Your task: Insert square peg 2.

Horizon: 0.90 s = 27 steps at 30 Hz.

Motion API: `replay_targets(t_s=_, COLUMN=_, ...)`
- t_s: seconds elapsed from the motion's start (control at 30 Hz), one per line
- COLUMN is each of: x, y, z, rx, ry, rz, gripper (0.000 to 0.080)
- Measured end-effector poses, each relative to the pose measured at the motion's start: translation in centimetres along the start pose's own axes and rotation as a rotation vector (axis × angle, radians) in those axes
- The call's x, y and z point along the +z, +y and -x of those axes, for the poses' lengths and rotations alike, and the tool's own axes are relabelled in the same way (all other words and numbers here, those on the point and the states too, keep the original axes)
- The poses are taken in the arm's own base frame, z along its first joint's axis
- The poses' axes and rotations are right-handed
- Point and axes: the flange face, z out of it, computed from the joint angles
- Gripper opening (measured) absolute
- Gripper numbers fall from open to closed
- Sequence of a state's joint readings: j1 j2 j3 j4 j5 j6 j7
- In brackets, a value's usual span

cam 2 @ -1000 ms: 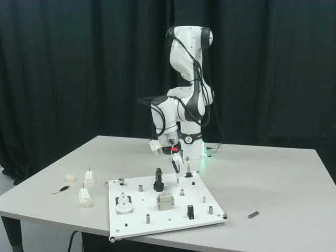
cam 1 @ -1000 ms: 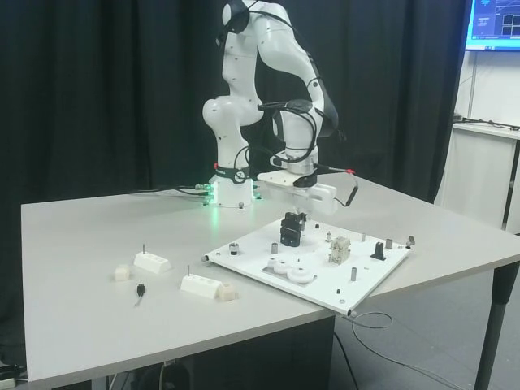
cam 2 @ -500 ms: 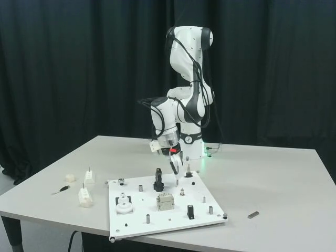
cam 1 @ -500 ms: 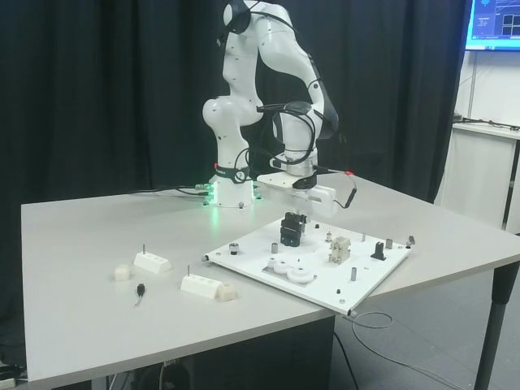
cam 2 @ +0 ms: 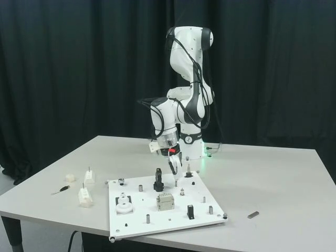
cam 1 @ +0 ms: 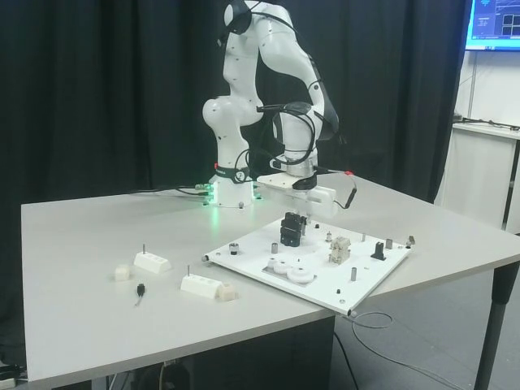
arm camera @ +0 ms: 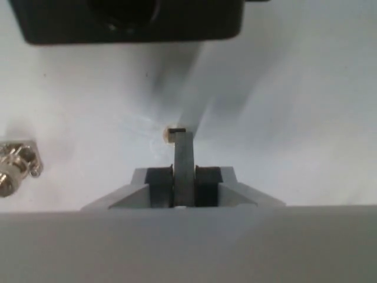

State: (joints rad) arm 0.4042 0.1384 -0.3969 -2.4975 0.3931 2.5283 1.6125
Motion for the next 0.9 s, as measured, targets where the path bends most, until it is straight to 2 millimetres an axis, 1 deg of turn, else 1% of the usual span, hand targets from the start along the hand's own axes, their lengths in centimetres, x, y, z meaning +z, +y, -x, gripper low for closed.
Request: replay_targets(t_s=0.9, x=0.74, y=-0.14, z=0.25, rx=-0.011, ry=0.014, rz=-0.019, gripper=0.0074)
